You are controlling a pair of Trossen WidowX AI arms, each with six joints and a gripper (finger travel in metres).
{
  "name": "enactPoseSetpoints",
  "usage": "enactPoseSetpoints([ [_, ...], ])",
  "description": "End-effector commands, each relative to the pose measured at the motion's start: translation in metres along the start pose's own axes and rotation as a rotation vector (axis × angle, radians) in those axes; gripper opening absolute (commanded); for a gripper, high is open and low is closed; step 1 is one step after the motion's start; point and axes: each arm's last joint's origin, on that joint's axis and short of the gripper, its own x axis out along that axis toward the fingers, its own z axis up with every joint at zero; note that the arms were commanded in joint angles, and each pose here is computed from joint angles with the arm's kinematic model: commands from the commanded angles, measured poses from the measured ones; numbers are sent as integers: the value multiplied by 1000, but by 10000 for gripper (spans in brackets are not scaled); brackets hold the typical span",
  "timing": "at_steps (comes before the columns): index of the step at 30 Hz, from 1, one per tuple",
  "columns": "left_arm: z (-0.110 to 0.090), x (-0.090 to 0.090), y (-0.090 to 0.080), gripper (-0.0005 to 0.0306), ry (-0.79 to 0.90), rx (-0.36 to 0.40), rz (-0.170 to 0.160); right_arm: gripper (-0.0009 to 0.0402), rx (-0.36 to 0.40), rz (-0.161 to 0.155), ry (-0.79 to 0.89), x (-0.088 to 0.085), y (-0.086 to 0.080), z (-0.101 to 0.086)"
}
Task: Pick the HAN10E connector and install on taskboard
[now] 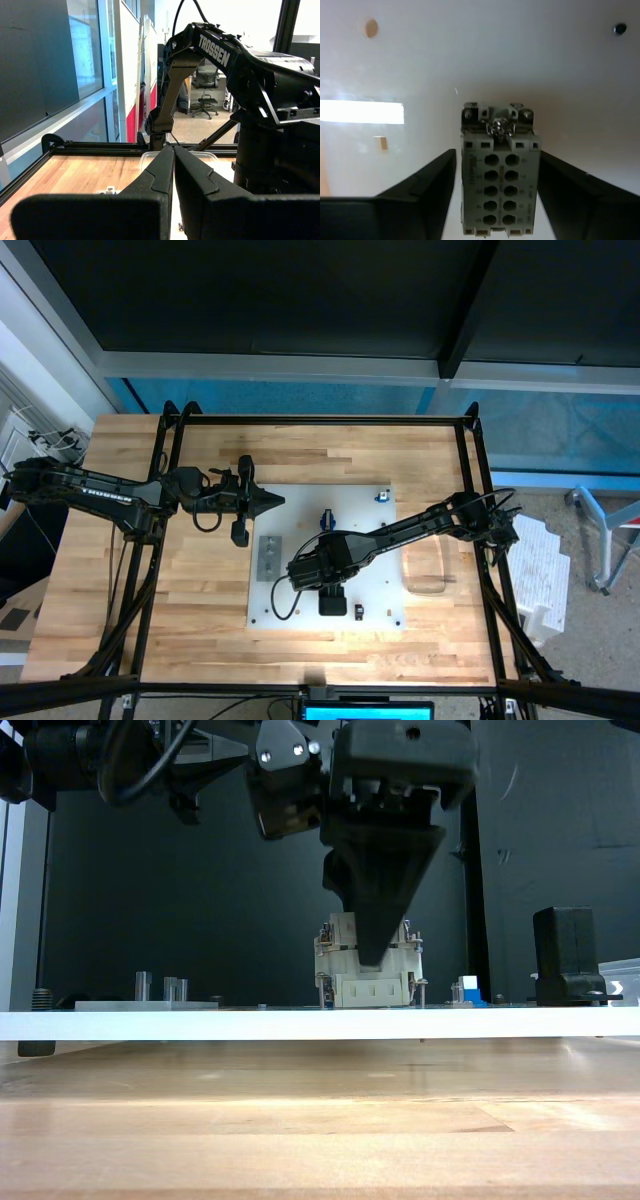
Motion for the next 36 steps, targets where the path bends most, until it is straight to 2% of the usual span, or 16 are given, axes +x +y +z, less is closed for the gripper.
enactPoseSetpoints([
  [1,0,0,0,1,0,0,0,268,1,1,-39,-13,1,3],
  [6,0,0,0,1,0,0,0,306,-3,-4,-25,-23,0,3],
  [12,0,0,0,1,0,0,0,321,-2,-1,-29,-40,-2,0],
  [17,0,0,0,1,0,0,0,319,2,1,-43,-51,-3,-3],
  [31,0,0,0,1,0,0,0,301,-1,6,-46,-53,-4,-4],
  [36,0,0,0,1,0,0,0,281,-10,12,-81,-70,-9,-7],
])
